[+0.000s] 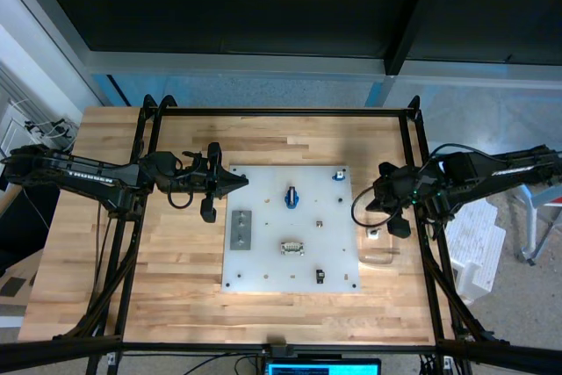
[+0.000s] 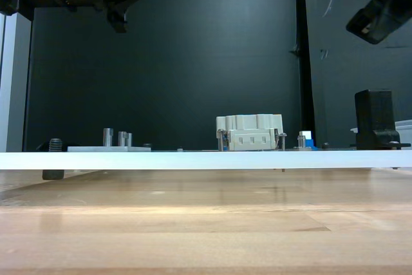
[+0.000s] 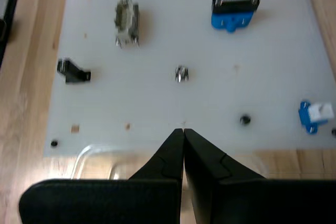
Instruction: Pick the USB connector and install on taskboard
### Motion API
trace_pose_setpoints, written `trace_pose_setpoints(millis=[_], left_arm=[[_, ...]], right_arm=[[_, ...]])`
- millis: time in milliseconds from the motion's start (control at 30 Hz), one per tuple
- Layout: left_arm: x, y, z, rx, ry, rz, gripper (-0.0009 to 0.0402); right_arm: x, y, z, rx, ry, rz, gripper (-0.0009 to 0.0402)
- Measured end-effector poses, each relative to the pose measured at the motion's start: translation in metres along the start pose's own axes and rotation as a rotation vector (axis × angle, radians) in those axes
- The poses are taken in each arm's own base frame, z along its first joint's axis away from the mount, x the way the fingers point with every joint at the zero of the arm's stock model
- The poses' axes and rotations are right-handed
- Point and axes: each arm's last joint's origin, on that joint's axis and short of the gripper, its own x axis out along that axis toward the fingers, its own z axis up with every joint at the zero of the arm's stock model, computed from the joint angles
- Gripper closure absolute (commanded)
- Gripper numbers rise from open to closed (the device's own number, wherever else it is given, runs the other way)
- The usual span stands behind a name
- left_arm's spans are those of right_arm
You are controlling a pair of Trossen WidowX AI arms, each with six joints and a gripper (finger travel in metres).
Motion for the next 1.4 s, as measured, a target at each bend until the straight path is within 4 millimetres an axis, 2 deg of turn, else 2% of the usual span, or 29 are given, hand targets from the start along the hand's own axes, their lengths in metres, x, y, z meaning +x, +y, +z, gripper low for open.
trace_pose_setpoints(millis=[767,1167,1267,1400], left_arm=[[0.0,0.0,0.0,0.0,0.0,0.0,0.0393],[0.0,0.0,0.0,0.0,0.0,0.0,0.0393],[0.0,0.0,0.0,0.0,0.0,0.0,0.0393],[0.0,0.0,0.0,0.0,0.0,0.0,0.0393]], right_arm=[[-0.01,0.031,-0.035,0.062,0.185,-0.079,0.0393],[0.002,0.043,-0.036,0.04,0.268,-0.116,0.0392],[0.008,0.046,-0.036,0.025,0.295,-0.134,0.0376],[0.015,0.047,-0.039,0.012,0.325,-0.152,0.0332]])
